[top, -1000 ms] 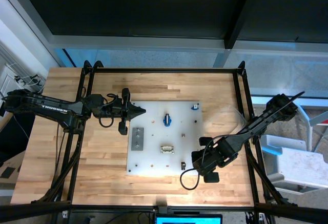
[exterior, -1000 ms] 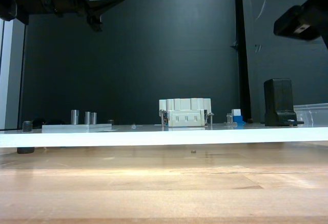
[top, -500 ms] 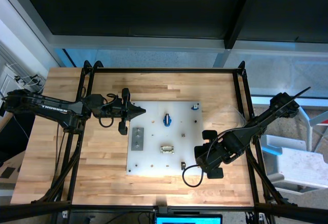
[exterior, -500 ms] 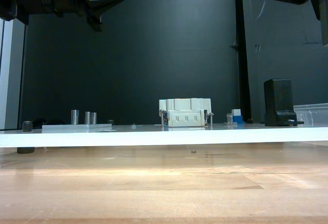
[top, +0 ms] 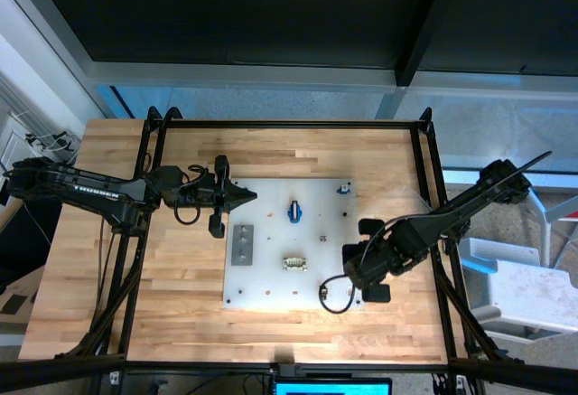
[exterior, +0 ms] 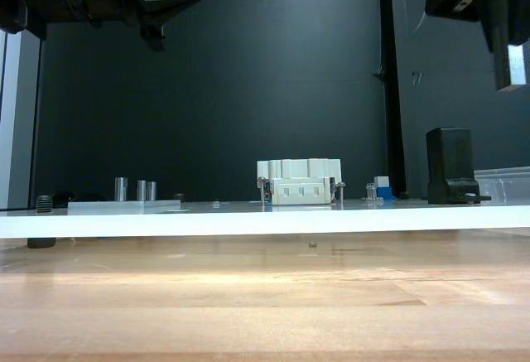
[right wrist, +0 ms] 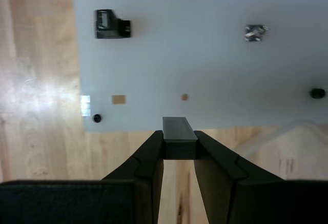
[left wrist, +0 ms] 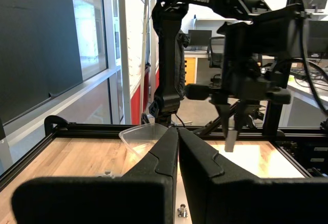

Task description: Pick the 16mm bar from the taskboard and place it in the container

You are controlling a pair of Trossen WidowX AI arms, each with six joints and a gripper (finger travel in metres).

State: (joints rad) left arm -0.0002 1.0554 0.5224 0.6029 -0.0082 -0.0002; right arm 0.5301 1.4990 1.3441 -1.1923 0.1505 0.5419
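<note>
Table (top: 181, 323) | left gripper (top: 249, 195): taskboard (top: 271, 277) left | right gripper (right wrist: 179, 143): taskboard right, gripping 16mm bar (right wrist: 179, 127)

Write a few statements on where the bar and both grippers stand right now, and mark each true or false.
1. The right gripper clamps the 16mm bar between its fingers. True.
2. The bar lies in the container. False: it is held in the right gripper, above the right edge of the taskboard.
3. The left gripper is open and reaching down onto the grey metal block. False: it is shut and hangs high over the taskboard's far left corner.
4. A small black block stands on the taskboard near its near edge. True.
</note>
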